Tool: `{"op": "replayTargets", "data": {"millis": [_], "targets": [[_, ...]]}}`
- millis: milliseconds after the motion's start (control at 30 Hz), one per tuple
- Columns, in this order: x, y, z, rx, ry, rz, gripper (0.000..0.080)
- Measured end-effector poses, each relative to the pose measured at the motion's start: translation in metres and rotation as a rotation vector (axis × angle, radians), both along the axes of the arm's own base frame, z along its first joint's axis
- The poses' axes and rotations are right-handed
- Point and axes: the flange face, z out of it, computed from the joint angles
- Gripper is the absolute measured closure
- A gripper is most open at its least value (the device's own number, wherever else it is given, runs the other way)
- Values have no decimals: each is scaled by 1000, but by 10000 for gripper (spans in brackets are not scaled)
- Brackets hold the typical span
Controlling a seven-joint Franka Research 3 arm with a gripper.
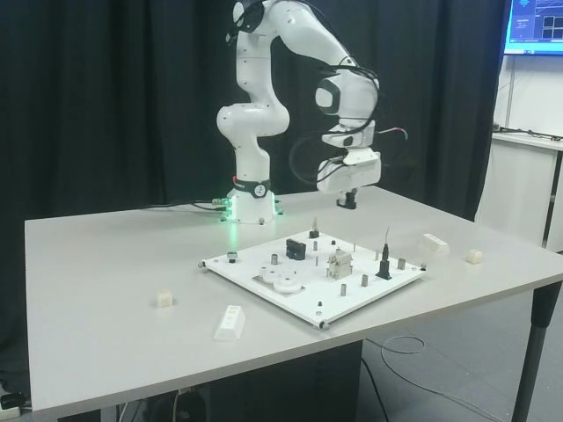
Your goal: Place D-SUB.
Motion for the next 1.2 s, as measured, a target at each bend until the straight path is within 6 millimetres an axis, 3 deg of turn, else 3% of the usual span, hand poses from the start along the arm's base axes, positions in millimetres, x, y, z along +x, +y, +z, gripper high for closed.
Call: {"op": "replayTargets", "data": {"millis": [267, 700, 967, 1200], "targets": [[-2, 48, -13, -10, -2, 3, 649], [-10, 113, -50, -16, 10, 3, 649], [-13, 141, -70, -14, -1, 9, 649], [-11, 153, -84, -11, -7, 12, 649]]}}
